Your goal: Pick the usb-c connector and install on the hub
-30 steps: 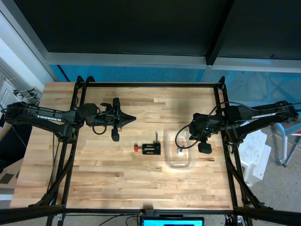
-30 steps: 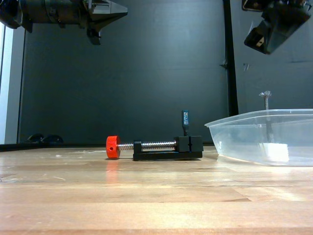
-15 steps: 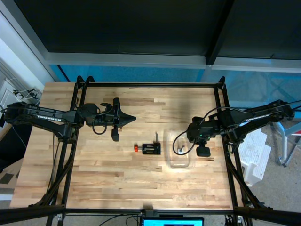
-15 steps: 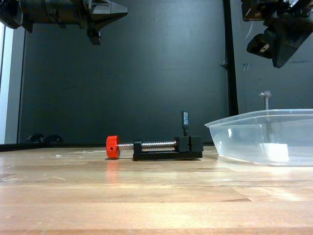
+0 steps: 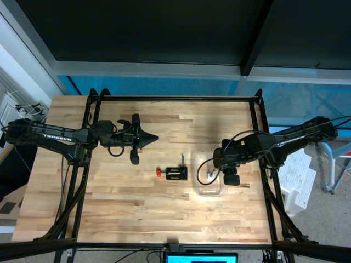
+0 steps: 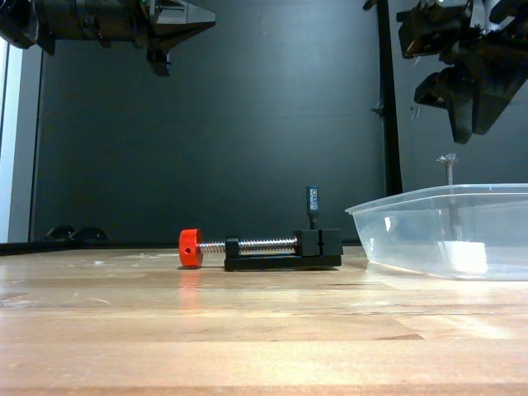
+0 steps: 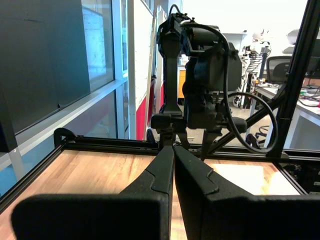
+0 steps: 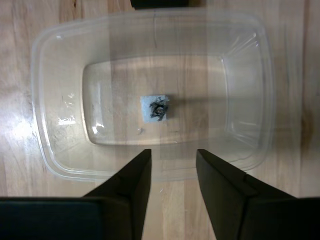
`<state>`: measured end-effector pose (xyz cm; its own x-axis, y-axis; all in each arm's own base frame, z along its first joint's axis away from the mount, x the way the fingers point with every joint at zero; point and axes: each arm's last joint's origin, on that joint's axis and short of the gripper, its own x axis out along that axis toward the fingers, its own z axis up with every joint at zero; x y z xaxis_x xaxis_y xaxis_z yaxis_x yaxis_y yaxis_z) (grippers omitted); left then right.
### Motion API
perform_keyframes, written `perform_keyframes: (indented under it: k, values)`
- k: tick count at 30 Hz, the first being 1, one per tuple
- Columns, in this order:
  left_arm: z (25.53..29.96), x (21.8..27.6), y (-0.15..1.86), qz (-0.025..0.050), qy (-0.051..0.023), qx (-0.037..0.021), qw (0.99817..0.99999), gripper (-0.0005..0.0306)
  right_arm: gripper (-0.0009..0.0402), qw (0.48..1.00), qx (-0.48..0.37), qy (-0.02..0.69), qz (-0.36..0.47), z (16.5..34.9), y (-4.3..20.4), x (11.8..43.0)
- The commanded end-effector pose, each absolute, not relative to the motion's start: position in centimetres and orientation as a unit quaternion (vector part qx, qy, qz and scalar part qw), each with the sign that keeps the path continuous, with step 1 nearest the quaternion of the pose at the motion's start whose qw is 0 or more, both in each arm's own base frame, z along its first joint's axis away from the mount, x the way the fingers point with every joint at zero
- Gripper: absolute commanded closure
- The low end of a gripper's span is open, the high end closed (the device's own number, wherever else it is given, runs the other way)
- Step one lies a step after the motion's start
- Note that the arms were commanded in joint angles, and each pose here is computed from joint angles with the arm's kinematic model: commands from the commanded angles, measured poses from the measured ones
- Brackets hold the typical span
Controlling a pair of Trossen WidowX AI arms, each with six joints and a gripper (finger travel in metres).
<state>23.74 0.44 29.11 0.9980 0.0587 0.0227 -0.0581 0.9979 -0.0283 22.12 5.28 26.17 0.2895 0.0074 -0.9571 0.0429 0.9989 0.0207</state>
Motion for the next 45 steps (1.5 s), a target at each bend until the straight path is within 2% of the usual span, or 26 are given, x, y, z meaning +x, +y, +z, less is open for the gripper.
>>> perform_keyframes:
  k: [1,6,28,41,45]
  values:
    - [29.12,23.75,0.44,0.0292,-0.0117,-0.0136,0.99941,0.03,0.0237,0.796,0.019,0.604,-0.013,25.6,5.5,22.6]
    - [29.13,23.75,0.44,0.0292,-0.0121,-0.0136,0.99941,0.03,0.0223,0.791,0.015,0.612,-0.012,24.6,5.8,23.5]
    - [29.12,23.75,0.44,0.0292,-0.0117,-0.0136,0.99941,0.03,0.0224,0.768,0.005,0.641,-0.014,20.1,7.0,26.7]
    - [29.12,23.75,0.44,0.0292,-0.0116,-0.0136,0.99941,0.03,0.0224,0.758,0.0,0.653,-0.014,18.1,7.2,26.9]
    - [29.12,23.75,0.44,0.0292,-0.0119,-0.0136,0.99941,0.03,0.0224,0.764,0.0,0.646,-0.012,18.0,7.4,27.1]
